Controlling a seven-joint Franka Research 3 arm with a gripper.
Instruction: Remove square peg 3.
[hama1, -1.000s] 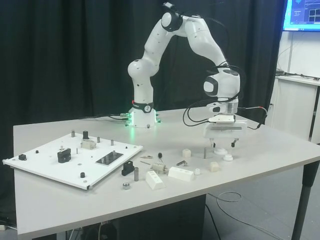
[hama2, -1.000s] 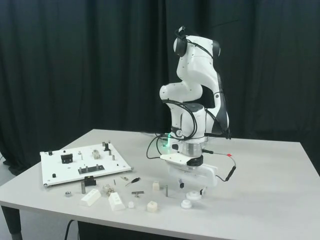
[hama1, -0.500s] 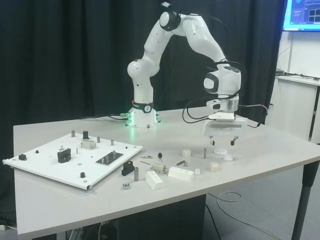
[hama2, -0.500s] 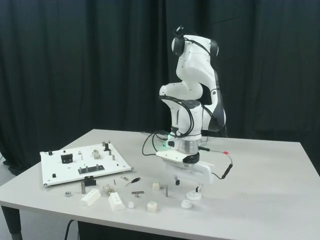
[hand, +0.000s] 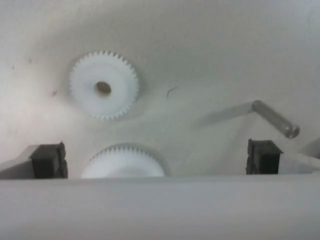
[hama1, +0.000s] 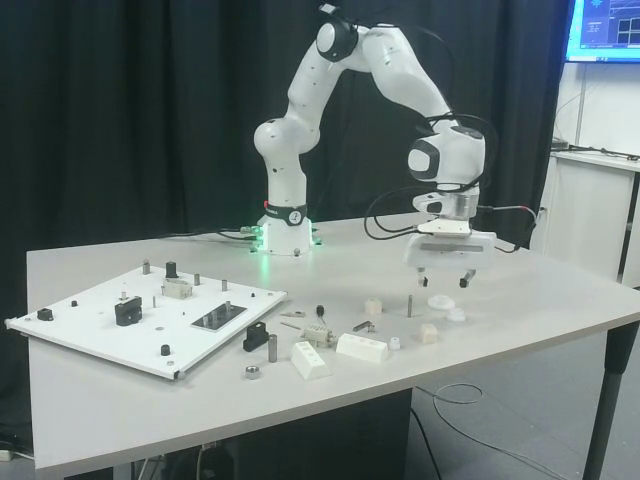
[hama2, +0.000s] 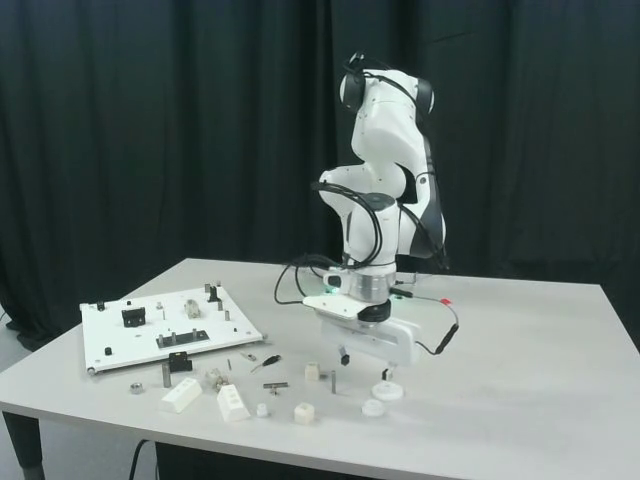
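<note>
My gripper (hama1: 442, 276) (hama2: 366, 364) hangs open and holds nothing, a little above the table at the right of the loose parts. In the wrist view its black fingertips (hand: 48, 160) stand wide apart, with two white gears (hand: 103, 86) (hama1: 440, 300) on the table beneath. The white board (hama1: 110, 330) (hama2: 110, 352) lies far off at the table's left end. Small grey pegs (hama1: 196, 279) stand on it. I cannot tell which of them is square peg 3.
A grey pin (hama1: 409, 303) (hand: 275, 117) stands just beside the gears. White blocks (hama1: 362, 347), a white cube (hama1: 428, 332), a black bracket (hama1: 255, 336) and a nut (hama1: 252, 372) lie between board and gripper. The arm's base (hama1: 282, 235) sits at the back.
The gripper has risen off the table above the gears and drifted slightly toward the board side. Its fingers stay open and the gears stay where they were.
</note>
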